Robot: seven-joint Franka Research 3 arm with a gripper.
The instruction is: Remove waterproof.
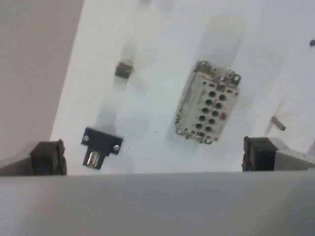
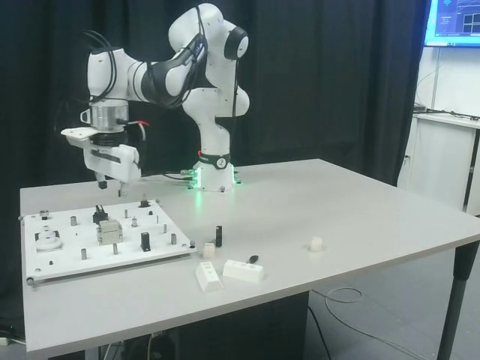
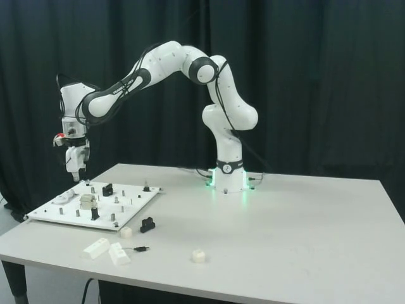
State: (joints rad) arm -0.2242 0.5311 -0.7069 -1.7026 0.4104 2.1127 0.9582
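The white board (image 2: pixel 161 251) lies at the table's left end and holds several fittings. A black flanged connector with a metal barrel (image 1: pixel 102 147) (image 2: pixel 98 216) (image 3: pixel 107 189) is mounted on it, beside a grey multi-pin connector block (image 1: pixel 207 102) (image 2: pixel 109 232) (image 3: pixel 87 201). My gripper (image 1: pixel 152 156) (image 2: pixel 110 182) (image 3: pixel 74 172) hangs well above the board's far side. It is open wide, with nothing between its black fingertips (image 1: pixel 48 158). In the wrist view both connectors lie below the gap between the fingers.
Small pegs (image 1: pixel 278 123) and a small grey stub (image 1: pixel 124 69) stand on the board. Loose on the table in front are two white blocks (image 2: pixel 210 275) (image 2: pixel 242 271), a white cube (image 2: pixel 208 250), a black piece (image 2: pixel 218 235) and a small white part (image 2: pixel 316 244). The arm's base (image 2: pixel 212 180) glows green.
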